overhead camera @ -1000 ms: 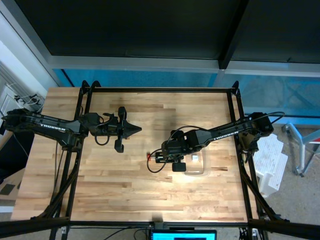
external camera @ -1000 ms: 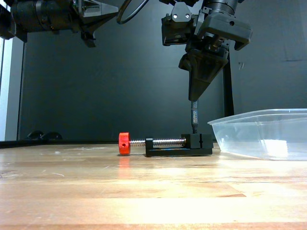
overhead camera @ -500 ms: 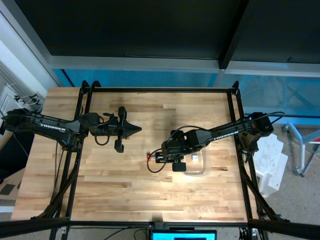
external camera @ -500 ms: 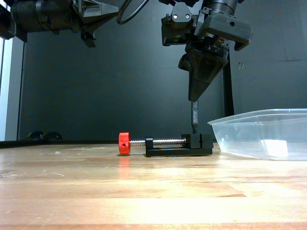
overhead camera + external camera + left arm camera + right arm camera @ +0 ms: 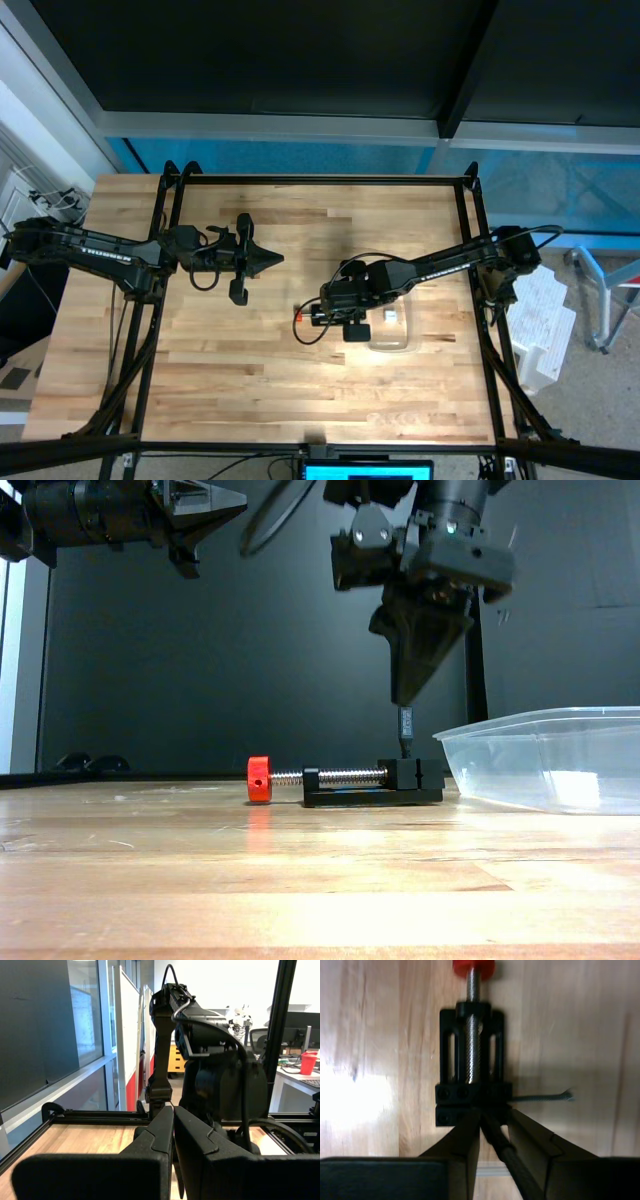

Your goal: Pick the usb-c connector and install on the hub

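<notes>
The usb-c connector [image 5: 405, 730] stands upright in the hub [image 5: 345, 780], on the table [image 5: 150, 880] beside the clear tray [image 5: 540, 765]. The right gripper [image 5: 403, 698] hangs just above it, jaws a little apart around the cable [image 5: 506, 1156]. It looks plugged in, so I think the arm should lift away gently next. The left gripper [image 5: 270, 259] hangs well apart, jaws pressed together.

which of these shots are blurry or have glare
Low view: the right hand above the hub and its cable are smeared, the rest sharp. Right wrist view: soft overall, white glare on the table beside the hub. High view: bright pool mid-table. Left wrist view: the shut left hand, parked over the table's left, is sharp; background washed out.
</notes>
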Robot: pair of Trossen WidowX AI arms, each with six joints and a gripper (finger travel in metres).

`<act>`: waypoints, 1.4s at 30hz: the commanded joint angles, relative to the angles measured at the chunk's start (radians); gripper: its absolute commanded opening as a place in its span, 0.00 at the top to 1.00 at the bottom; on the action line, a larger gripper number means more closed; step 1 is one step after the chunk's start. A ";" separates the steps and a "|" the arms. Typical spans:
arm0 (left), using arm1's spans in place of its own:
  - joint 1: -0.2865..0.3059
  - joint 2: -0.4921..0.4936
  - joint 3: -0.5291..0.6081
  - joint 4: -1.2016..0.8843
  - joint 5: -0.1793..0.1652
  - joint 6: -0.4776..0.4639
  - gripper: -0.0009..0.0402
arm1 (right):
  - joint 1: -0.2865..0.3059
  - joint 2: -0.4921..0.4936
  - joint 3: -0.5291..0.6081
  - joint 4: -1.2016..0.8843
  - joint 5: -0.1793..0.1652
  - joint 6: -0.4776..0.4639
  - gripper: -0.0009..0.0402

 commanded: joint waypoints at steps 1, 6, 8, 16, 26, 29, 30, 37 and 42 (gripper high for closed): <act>0.000 0.000 0.000 0.000 0.000 0.000 0.98 | 0.002 -0.012 0.012 0.002 -0.005 0.003 0.72; 0.000 0.000 0.000 -0.001 0.000 0.000 0.98 | 0.002 -0.018 0.030 -0.020 -0.010 0.002 0.65; 0.000 0.000 0.000 0.000 0.000 0.000 0.98 | 0.002 -0.024 0.034 -0.035 -0.014 0.002 0.63; 0.000 0.000 0.000 0.000 0.000 0.000 0.98 | 0.005 -0.090 0.032 -0.094 -0.034 0.007 0.52; 0.000 0.000 0.000 -0.001 0.000 0.000 0.98 | 0.010 -0.170 0.002 -0.107 -0.039 0.009 0.49; 0.000 0.000 0.000 0.000 0.000 0.000 0.98 | 0.009 -0.192 0.002 -0.107 -0.042 0.002 0.50; 0.000 0.000 0.000 0.000 0.000 0.000 0.98 | 0.008 -0.203 -0.001 -0.106 -0.038 0.002 0.51; 0.000 0.000 0.000 0.000 0.000 0.000 0.98 | -0.037 -0.386 -0.141 0.090 -0.036 -0.021 0.59; 0.000 0.000 0.000 -0.001 0.000 0.000 0.98 | -0.055 -0.547 -0.287 0.280 -0.031 -0.031 0.67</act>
